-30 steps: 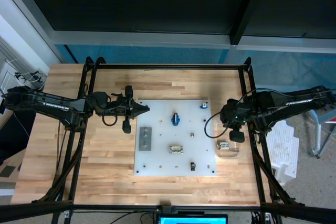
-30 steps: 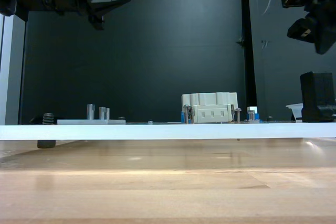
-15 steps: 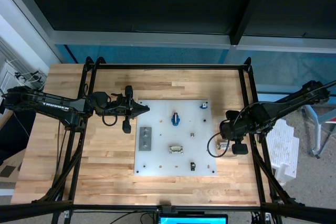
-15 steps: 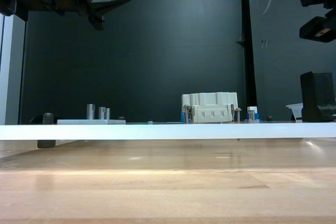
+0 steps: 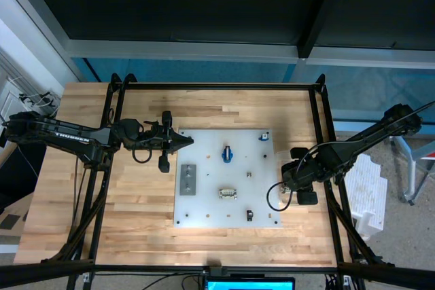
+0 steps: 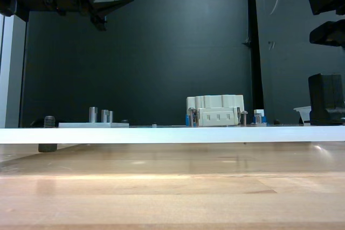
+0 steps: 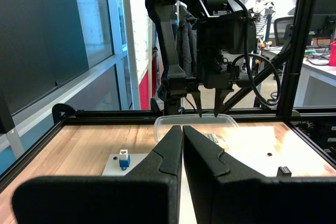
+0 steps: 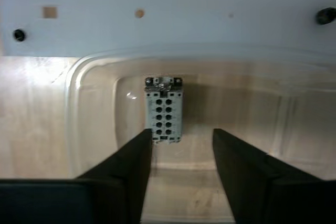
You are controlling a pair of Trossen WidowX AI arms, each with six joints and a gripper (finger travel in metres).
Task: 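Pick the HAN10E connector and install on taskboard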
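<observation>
a: where is the han10e connector [image 8: 163,109]?

b: it lies flat, pin face up, in the clear tray [image 8: 73,80] on the counter [image 5: 136,229], just beside the right edge of the taskboard [image 5: 204,212]. the tray keeps the loose part at a known pick position.

a: state of the right gripper [image 8: 181,132]?

b: it hangs over the tray, pointing down, with its fingers apart. the connector is not yet between them; it lies closer to one finger than the other. judged from this, the step in hand is the approach, and a sideways correction is required before closing.

a: and the left gripper [image 7: 182,129]?

b: it hovers high above the taskboard's left edge, fingers together and holding nothing, clear of the working arm.

a: the install site?

b: probably the beige housing [image 5: 228,193] on the taskboard.
</observation>
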